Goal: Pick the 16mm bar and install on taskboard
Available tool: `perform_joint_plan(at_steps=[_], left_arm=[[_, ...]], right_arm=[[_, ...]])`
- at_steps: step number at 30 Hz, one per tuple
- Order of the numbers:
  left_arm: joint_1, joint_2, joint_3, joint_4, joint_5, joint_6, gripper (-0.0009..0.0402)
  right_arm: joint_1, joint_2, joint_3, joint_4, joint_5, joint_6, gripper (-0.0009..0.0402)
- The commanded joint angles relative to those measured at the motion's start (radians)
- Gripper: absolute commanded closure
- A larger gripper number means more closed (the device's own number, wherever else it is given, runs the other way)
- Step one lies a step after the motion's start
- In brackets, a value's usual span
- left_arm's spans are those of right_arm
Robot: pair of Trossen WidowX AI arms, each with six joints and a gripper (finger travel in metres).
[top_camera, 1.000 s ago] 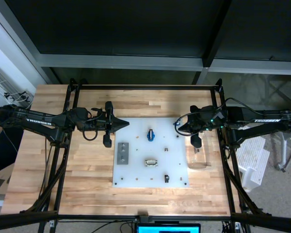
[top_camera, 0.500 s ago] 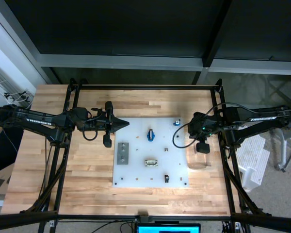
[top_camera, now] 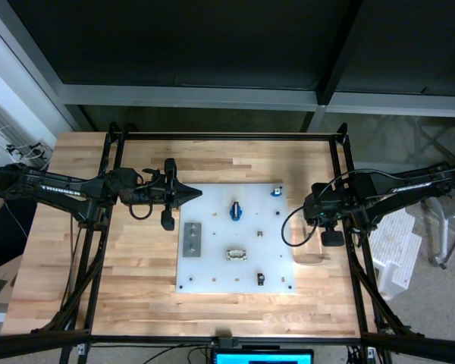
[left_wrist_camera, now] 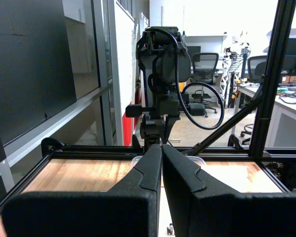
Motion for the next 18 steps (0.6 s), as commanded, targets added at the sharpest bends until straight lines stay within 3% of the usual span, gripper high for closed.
perform_joint_plan(at_steps=[1, 18], left_arm=[[0.0, 0.0, 0.0, 0.0, 0.0, 0.0, 0.0393], [0.0, 0.0, 0.0, 0.0, 0.0, 0.0, 0.0393]], right_arm=[[0.003, 0.0, -0.002, -0.017, 0.0, 0.002, 0.0393], [0.038, -0.001, -0.157, -0.017, 0.0, 0.074, 0.0384]])
